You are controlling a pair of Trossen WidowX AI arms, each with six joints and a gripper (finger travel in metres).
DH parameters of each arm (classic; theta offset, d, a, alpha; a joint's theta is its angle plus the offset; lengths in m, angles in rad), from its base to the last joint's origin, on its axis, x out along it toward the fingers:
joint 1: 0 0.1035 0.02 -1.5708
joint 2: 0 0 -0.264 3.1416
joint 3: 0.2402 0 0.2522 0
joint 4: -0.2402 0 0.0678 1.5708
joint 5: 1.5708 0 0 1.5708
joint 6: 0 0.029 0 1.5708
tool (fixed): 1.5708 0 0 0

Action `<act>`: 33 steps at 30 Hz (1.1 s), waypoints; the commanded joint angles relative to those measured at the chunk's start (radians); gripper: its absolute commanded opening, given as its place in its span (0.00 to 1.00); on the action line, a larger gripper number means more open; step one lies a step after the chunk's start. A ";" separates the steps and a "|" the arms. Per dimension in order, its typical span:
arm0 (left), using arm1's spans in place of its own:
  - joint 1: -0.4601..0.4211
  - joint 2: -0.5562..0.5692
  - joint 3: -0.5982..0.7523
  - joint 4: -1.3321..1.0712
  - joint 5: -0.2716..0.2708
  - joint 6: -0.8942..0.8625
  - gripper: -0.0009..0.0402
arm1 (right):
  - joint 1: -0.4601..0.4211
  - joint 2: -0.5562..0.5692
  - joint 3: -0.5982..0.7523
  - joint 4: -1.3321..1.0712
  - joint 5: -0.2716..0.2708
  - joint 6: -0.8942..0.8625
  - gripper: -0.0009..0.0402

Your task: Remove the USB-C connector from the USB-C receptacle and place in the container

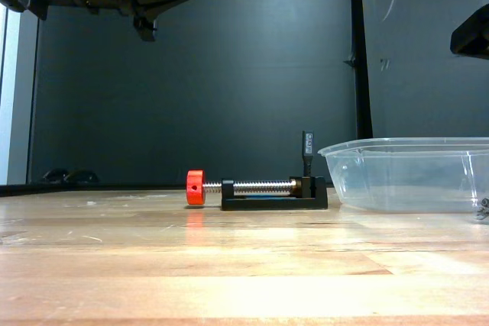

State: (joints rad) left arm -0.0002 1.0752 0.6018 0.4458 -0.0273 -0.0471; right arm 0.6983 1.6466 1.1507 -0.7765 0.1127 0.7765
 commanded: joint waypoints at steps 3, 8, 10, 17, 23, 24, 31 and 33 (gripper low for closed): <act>0.000 0.000 0.000 0.000 0.000 0.000 0.02 | -0.032 0.049 0.002 0.002 -0.013 0.027 0.45; 0.000 0.000 0.000 0.000 0.000 0.000 0.02 | -0.082 0.102 0.002 0.013 -0.024 0.036 0.49; 0.000 0.000 0.000 0.000 0.000 0.000 0.02 | -0.097 0.116 0.002 0.016 -0.027 0.031 0.50; 0.000 0.000 0.000 0.000 0.000 0.000 0.02 | -0.109 0.162 0.002 0.050 -0.027 -0.016 0.49; 0.000 0.000 0.000 0.000 0.000 0.000 0.02 | -0.110 0.202 0.002 0.085 -0.019 -0.029 0.49; 0.000 0.000 0.000 0.000 0.000 0.000 0.02 | -0.111 0.204 0.002 0.087 -0.014 -0.028 0.49; 0.000 0.000 0.000 0.000 0.000 0.000 0.02 | -0.119 0.205 -0.002 0.093 0.000 -0.031 0.48; 0.000 0.000 0.000 0.000 0.000 0.000 0.02 | -0.122 0.205 -0.006 0.096 0.000 -0.031 0.46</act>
State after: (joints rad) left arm -0.0002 1.0752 0.6018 0.4458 -0.0277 -0.0471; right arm 0.5777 1.8511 1.1484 -0.6804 0.1120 0.7460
